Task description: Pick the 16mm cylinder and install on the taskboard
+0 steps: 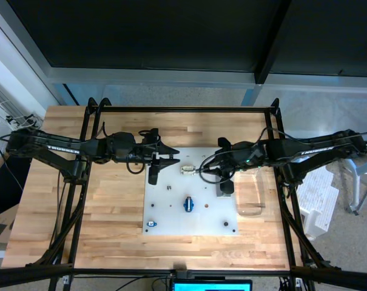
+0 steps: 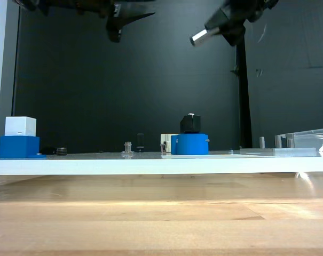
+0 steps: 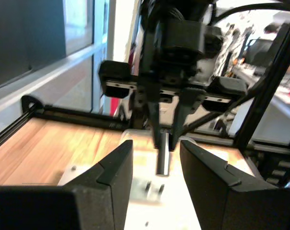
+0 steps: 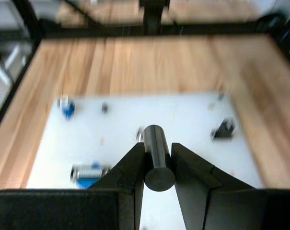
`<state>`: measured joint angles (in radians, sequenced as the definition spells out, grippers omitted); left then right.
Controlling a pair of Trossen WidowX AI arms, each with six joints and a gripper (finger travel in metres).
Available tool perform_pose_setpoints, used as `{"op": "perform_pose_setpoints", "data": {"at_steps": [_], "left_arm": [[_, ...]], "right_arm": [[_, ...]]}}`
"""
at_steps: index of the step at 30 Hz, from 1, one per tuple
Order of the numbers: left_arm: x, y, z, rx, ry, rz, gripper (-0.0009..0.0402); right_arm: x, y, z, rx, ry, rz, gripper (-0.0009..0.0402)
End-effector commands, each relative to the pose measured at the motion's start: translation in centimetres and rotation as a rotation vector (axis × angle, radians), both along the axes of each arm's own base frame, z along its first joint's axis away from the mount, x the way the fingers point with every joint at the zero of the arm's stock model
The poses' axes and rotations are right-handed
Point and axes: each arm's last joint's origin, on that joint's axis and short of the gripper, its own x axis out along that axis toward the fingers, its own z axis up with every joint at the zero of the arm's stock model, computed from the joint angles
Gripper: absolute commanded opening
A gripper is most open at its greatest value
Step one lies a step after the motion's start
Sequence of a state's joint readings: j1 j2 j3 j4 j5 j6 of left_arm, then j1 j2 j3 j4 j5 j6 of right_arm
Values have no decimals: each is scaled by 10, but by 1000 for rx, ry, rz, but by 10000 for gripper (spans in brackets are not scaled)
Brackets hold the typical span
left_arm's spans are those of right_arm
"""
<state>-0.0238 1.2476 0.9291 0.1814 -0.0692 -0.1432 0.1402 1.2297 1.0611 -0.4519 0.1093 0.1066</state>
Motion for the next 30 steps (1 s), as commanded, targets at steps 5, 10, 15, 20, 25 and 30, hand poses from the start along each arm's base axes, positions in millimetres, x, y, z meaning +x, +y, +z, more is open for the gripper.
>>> {"op": "perform_pose_setpoints", "data": {"at_steps": [5,10,15,20,25,30], "left_arm": [[-22,1,4,10,96,29,107],[-27,1,3,5,130,29,100],[-28,1,3,4,133,29,94],[-28,2,3,4,133,29,96],[-28,2,3,4,133,29,97],[-27,1,3,4,129,29,97]], "right_arm": [[17,10,-18,-42,281,34,4],[31,20,-23,-68,430,56,4],[47,32,-26,-94,542,81,4],[62,41,-32,-103,644,79,4],[70,49,-43,-66,717,51,4],[76,56,-59,-2,783,30,4]]}}
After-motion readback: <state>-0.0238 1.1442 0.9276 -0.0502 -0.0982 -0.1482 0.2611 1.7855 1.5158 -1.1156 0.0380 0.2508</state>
